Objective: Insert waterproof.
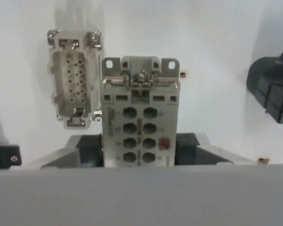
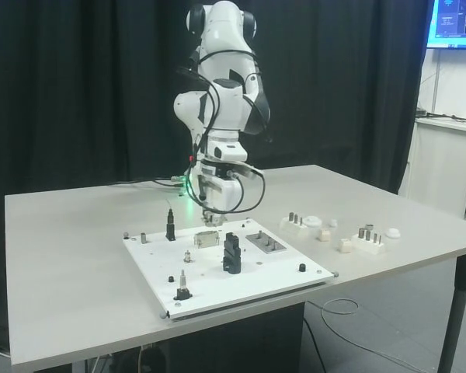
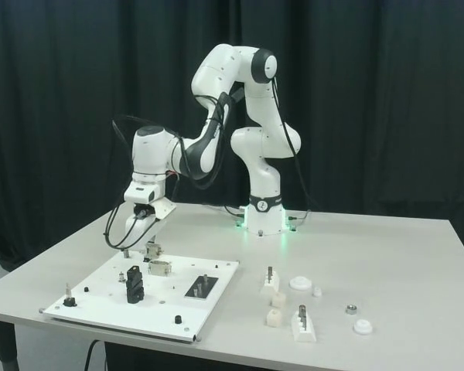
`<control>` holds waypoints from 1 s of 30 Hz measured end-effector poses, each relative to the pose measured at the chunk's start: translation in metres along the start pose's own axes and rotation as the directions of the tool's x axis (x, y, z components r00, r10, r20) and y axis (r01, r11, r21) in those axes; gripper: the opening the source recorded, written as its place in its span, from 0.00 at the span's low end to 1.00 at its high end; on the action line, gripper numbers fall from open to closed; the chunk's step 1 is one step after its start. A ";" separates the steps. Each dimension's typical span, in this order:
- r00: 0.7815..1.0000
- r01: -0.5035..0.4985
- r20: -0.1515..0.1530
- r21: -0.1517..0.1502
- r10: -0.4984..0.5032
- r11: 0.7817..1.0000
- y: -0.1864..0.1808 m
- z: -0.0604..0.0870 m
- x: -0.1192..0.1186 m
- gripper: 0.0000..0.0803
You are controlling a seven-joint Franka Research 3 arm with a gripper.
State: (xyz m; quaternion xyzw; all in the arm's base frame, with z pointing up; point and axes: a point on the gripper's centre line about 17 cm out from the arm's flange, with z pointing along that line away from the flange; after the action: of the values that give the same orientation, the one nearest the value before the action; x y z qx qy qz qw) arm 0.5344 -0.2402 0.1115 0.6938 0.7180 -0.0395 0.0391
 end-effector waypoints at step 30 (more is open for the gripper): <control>0.998 0.037 -0.051 0.060 -0.034 0.997 -0.030 0.029 0.000 0.40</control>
State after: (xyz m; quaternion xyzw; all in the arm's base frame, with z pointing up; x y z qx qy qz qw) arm 0.5049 -0.2447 0.0833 0.6825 0.7295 -0.0450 -0.0008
